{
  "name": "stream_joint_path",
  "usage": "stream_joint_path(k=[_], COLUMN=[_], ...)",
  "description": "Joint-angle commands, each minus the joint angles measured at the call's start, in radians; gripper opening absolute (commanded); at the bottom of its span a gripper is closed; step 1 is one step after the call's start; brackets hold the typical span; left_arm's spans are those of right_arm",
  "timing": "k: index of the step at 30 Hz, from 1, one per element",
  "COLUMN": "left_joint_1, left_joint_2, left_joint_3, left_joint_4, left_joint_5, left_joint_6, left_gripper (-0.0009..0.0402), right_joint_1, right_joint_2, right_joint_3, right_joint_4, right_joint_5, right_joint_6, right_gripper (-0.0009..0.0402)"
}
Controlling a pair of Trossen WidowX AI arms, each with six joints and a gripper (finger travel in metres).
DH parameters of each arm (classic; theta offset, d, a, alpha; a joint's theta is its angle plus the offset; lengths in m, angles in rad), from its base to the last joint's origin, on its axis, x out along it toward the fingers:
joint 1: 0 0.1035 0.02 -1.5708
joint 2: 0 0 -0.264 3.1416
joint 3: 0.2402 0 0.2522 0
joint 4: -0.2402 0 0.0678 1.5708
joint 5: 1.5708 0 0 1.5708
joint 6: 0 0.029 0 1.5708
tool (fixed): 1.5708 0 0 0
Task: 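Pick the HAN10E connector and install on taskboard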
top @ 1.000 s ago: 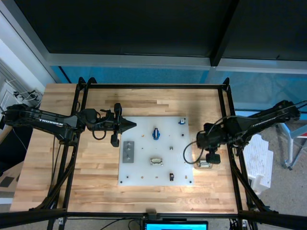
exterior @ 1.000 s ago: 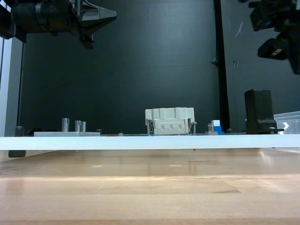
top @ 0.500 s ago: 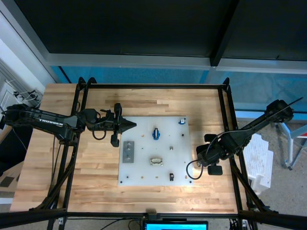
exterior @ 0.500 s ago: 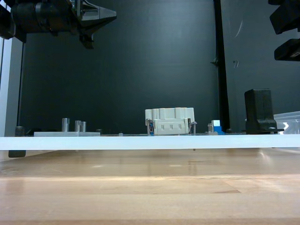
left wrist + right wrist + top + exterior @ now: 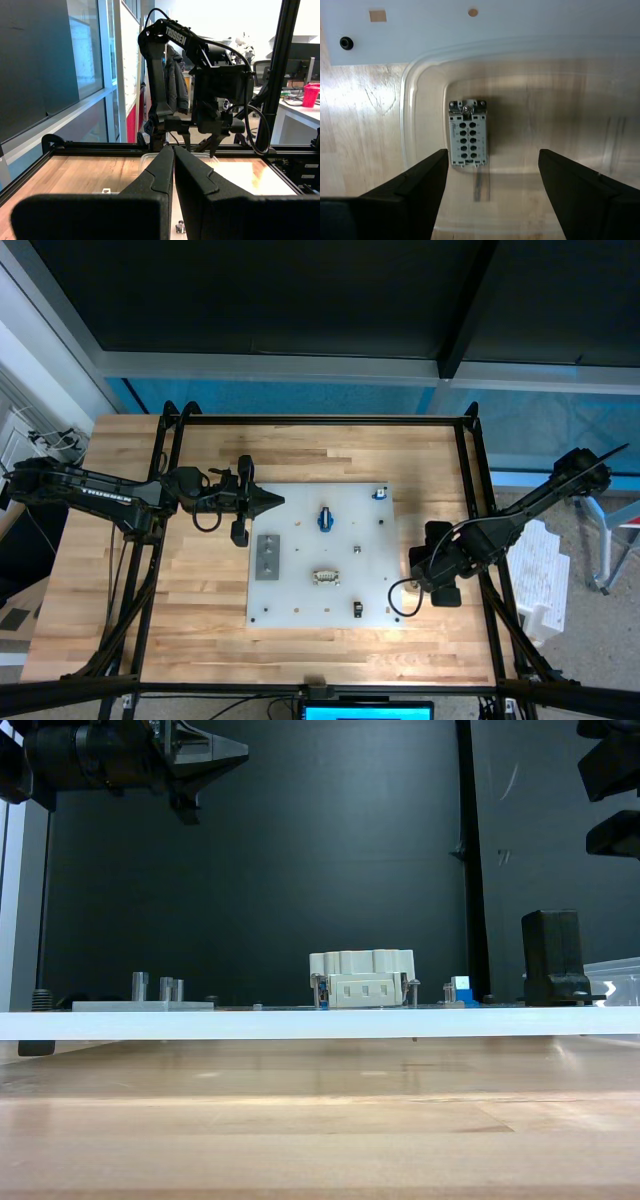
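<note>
The HAN10E connector (image 5: 467, 134), a pale grey block with rows of pin holes and a metal end, lies flat inside the clear tray (image 5: 410, 90). My right gripper (image 5: 492, 152) hangs open straight above it, and the connector sits close to one finger (image 5: 420, 190). In the high view the right gripper (image 5: 432, 575) is just off the right edge of the white taskboard (image 5: 300, 610) and covers the connector. My left gripper (image 5: 270, 502) is shut on nothing and hovers high over the board's far left corner.
On the taskboard stand a grey block (image 5: 267, 556), a blue part (image 5: 325, 518), small black parts and a beige socket block (image 5: 362, 980). A black post (image 5: 552, 958) rises at the board's right. The black frame rails (image 5: 470, 500) border the table.
The right arm has swung toward the near edge and come to hang over the tray, now covering the connector in the high view. The left arm has not moved.
</note>
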Motion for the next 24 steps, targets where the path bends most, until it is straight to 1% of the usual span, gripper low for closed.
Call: stream_joint_path(k=[1,7,8,10,17,19,20,24], left_joint_1=[0.0,0.0,0.0,0.0,0.0,0.0,0.0,0.0], left_joint_2=[0.0,0.0,0.0,0.0,0.0,0.0,0.0,0.0], left_joint_3=[0.0,0.0,0.0,0.0,0.0,0.0,0.0,0.0], left_joint_4=[0.0,0.0,0.0,0.0,0.0,0.0,0.0,0.0], left_joint_5=[0.0,0.0,0.0,0.0,0.0,0.0,0.0,0.0], left_joint_6=[0.0,0.0,0.0,0.0,0.0,0.0,0.0,0.0], left_gripper=[0.0001,0.0001,0.0001,0.0001,0.0001,0.0001,0.0001,0.0001], right_joint_1=[0.002,0.006,0.006,0.006,0.007,0.007,0.008,0.009], right_joint_2=[0.001,0.026,0.026,0.026,0.027,0.042,0.047,0.057], right_joint_3=[-0.02,-0.031,-0.035,-0.045,-0.074,-0.078,-0.08,-0.098], right_joint_4=[0.031,0.039,0.042,0.05,0.087,0.099,0.107,0.145], right_joint_5=[-0.007,-0.014,-0.029,-0.036,-0.038,-0.045,-0.054,-0.057], right_joint_6=[0.002,0.002,0.002,0.005,0.013,0.01,0.009,0.01], right_gripper=[0.0255,0.0258,0.026,0.0263,0.027,0.0272,0.0273,0.0272])
